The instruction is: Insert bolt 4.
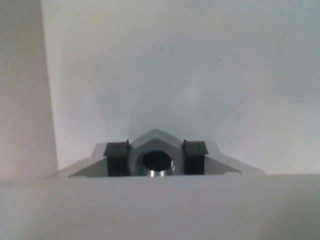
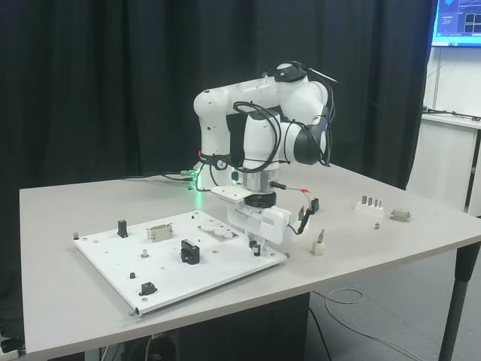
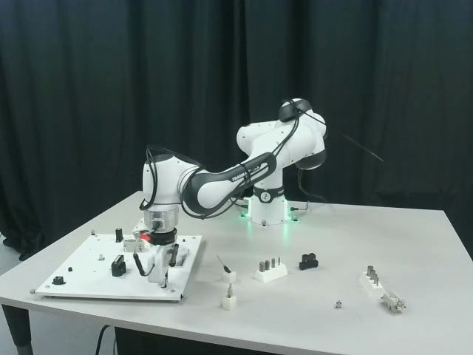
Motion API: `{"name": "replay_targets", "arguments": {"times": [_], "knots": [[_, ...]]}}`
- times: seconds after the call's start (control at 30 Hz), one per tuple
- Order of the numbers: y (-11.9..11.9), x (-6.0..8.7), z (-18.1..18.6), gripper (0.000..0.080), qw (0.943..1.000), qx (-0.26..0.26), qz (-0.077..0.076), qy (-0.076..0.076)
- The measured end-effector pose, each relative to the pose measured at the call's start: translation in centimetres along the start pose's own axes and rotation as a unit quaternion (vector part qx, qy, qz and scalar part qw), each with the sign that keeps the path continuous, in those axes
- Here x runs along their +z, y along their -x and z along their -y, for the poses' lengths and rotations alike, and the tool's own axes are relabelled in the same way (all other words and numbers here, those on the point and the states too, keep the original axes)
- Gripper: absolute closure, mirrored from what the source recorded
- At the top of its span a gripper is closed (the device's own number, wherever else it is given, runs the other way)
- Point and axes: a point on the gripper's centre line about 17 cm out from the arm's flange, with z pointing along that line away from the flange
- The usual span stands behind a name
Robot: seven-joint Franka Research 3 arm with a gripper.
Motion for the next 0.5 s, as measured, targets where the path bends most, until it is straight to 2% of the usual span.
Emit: {"name": "replay_targets", "arguments": {"times": [0.5], "knots": [[-0.03, -0.05, 0.08, 0.0577, 0.9999, 0.012, -0.002, -0.001]]}}
